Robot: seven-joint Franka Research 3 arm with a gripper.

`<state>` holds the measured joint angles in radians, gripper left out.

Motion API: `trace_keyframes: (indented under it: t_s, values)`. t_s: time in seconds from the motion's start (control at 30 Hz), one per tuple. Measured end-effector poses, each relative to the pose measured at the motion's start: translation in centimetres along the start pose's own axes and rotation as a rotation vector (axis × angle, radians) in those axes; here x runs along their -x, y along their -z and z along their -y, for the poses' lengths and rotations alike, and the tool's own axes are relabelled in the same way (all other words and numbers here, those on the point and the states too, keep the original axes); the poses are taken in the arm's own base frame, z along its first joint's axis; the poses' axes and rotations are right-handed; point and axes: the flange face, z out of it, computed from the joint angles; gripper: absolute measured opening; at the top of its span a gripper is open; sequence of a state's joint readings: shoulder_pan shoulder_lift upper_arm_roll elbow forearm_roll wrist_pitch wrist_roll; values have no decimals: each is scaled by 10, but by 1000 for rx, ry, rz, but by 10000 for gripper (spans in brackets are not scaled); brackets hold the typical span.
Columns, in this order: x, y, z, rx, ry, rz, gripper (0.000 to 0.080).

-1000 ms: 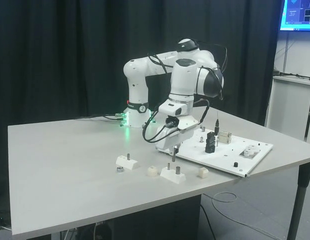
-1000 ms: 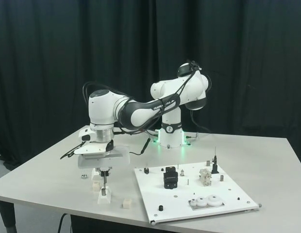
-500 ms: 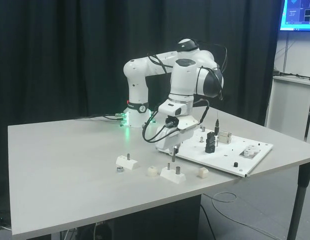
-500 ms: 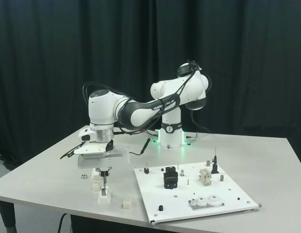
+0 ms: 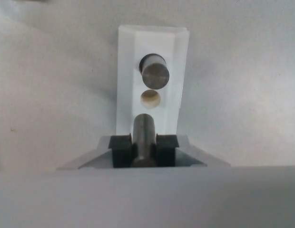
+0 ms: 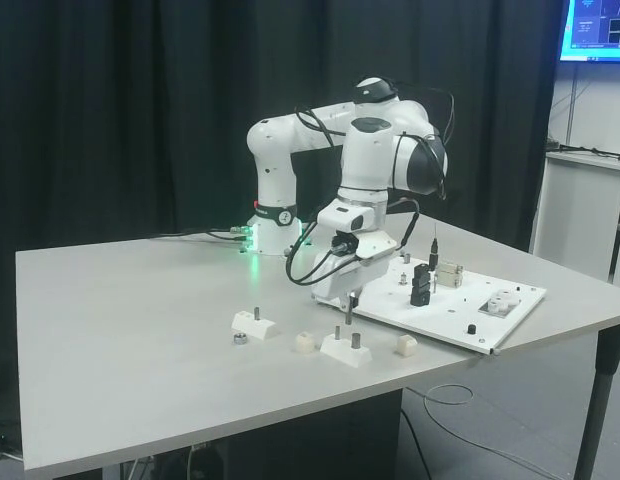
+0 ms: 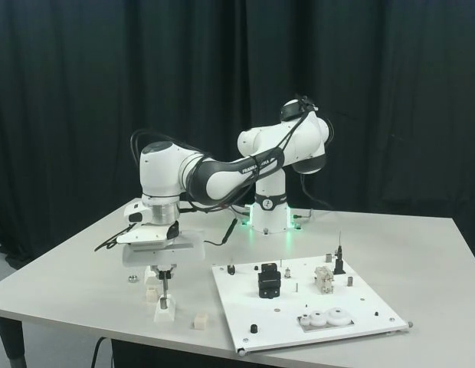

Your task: Insert round peg 3.

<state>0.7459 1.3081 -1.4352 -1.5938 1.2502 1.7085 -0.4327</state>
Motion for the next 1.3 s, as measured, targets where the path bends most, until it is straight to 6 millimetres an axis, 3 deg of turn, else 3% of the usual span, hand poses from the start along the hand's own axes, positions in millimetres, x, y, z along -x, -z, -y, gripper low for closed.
trace_keyframes:
  t_s: [1.3]
  values:
    - [1,27,25,-31,10,-53,104]
